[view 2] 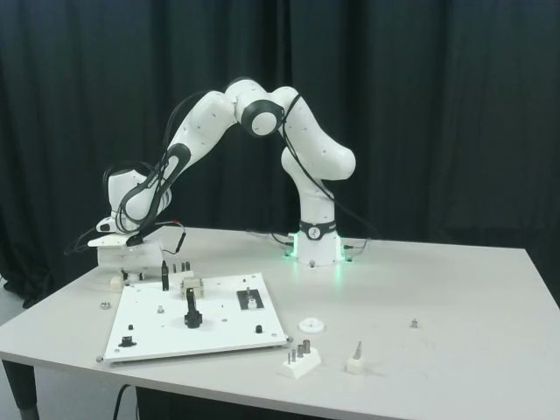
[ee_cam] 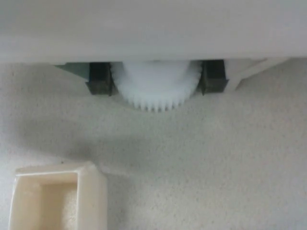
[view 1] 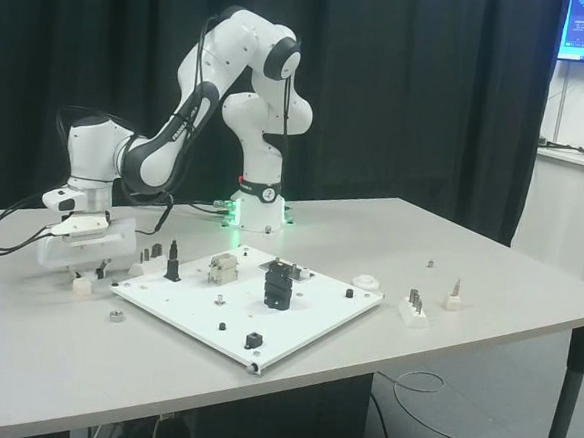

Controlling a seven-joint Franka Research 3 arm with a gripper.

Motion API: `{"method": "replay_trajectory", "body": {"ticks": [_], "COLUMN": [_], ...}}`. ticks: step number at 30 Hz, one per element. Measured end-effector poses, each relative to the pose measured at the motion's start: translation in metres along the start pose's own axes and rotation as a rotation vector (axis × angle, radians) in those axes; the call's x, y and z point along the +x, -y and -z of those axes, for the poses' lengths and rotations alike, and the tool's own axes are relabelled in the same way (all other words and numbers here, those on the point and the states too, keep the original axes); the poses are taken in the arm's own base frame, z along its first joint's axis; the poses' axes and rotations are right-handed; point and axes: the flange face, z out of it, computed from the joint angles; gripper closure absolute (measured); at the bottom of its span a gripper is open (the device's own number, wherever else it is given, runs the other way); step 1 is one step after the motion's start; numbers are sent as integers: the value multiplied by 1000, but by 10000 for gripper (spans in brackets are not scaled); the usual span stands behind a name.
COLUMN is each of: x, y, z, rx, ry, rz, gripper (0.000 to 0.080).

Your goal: Pick medium gear.

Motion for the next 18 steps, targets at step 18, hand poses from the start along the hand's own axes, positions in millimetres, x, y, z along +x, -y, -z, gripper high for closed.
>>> {"method": "replay_trajectory", "body": {"ticks": [18], "x": [5], "y": [4], "z": [27], "rx": [28], "ry": [-13], "rz": [18], "gripper": [404]}}
